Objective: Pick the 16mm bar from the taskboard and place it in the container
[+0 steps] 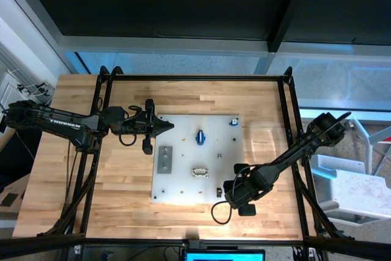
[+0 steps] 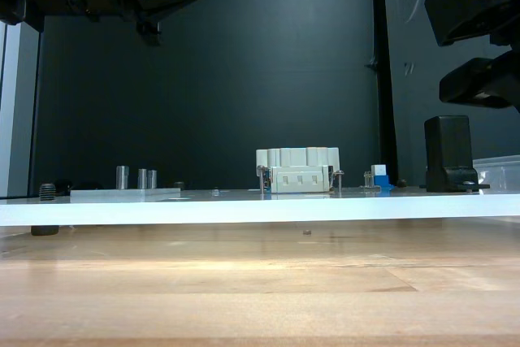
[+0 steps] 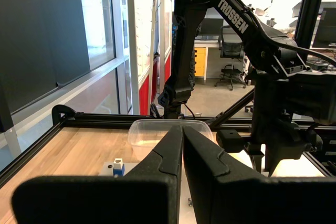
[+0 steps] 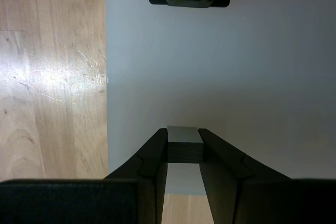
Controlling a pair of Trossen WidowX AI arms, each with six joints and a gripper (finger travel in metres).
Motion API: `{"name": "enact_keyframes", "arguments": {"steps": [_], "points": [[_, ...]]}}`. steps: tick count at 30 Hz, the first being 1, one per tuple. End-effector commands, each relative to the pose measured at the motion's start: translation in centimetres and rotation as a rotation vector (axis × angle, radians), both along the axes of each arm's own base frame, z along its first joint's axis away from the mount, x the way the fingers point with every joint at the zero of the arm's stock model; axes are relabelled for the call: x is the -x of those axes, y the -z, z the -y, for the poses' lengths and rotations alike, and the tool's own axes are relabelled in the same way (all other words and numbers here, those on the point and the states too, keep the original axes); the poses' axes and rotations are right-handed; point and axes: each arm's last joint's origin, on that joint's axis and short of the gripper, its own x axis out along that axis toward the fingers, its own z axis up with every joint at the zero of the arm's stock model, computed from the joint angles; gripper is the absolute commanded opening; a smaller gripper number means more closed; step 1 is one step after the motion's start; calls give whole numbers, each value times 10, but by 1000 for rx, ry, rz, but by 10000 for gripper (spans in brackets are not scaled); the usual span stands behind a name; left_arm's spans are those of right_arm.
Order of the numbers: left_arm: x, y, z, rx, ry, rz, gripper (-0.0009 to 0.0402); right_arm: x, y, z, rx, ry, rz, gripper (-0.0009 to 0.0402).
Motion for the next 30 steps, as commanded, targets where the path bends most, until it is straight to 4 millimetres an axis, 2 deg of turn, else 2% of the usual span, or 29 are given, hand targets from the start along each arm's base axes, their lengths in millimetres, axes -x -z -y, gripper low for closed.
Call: {"name": "enact_keyframes", "arguments": {"steps": [1, 19, 30], "points": [[0, 0, 0, 0, 0, 0, 0, 0, -6, 0, -14, -1, 21, 35], [0, 0, 0, 0, 0, 0, 0, 14, -38, 10, -48, -7, 72, 35], [0, 0, 0, 0, 0, 0, 0, 25, -66, 27, -80, 19, 124, 35]]}}
